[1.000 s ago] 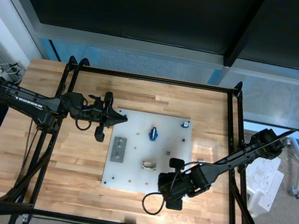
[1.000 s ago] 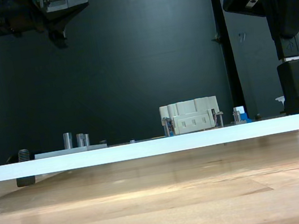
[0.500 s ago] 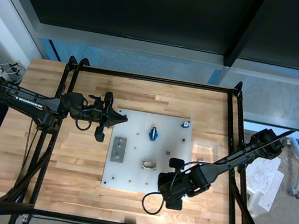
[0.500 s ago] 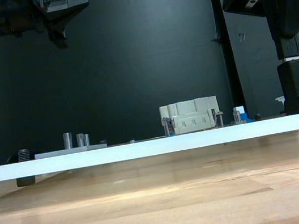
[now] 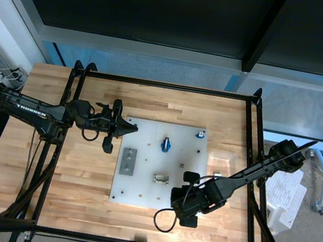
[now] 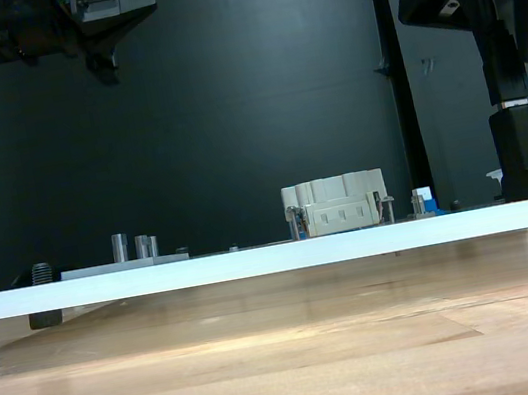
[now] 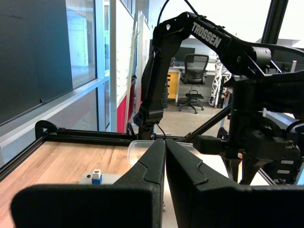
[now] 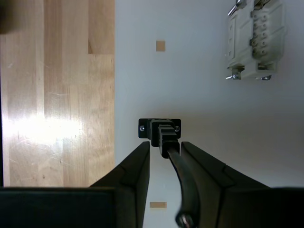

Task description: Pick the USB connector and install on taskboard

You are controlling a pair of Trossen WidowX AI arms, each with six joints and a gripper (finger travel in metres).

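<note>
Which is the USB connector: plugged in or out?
Plugged in: USB connector sits in taskboard's black port, right gripper open astride it; left gripper shut, high over board's left edge.

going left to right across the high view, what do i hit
left gripper over the white taskboard's far left edge → blue upright knob → right gripper over the taskboard's near right corner → clear plastic tray
</note>
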